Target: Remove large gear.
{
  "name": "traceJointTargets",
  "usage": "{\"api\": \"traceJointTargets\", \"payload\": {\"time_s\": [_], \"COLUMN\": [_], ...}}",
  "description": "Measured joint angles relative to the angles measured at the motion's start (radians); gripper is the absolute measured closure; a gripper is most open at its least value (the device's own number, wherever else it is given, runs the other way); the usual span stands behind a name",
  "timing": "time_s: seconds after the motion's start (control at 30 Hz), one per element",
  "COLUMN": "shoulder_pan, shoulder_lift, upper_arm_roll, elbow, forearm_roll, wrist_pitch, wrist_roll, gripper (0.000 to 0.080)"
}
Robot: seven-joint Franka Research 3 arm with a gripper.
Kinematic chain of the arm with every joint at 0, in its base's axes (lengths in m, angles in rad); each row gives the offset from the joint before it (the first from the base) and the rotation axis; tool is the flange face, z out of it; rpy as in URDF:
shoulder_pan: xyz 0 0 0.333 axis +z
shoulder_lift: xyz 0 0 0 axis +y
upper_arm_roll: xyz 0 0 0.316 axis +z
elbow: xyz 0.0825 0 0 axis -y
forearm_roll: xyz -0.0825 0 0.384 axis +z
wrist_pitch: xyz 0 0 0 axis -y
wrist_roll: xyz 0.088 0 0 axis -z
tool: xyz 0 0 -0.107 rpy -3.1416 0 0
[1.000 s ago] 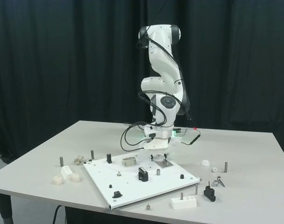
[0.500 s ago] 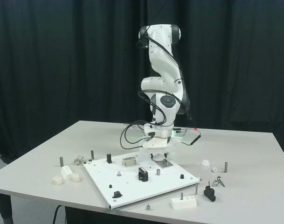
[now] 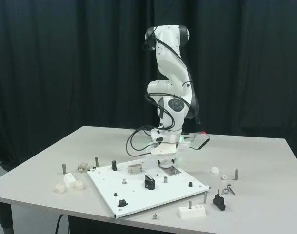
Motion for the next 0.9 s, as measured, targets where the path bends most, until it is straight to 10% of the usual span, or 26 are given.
{"api": "traceJointTargets", "payload": {"time_s": [0.9], "shoulder_pan": [0.001], "shoulder_lift": [-0.009], "upper_arm_roll": [-0.001], "elbow": [0.002], "forearm_roll": [0.005], "wrist_pitch": [-0.013], "wrist_roll": [0.010], "gripper": [0.0206]}}
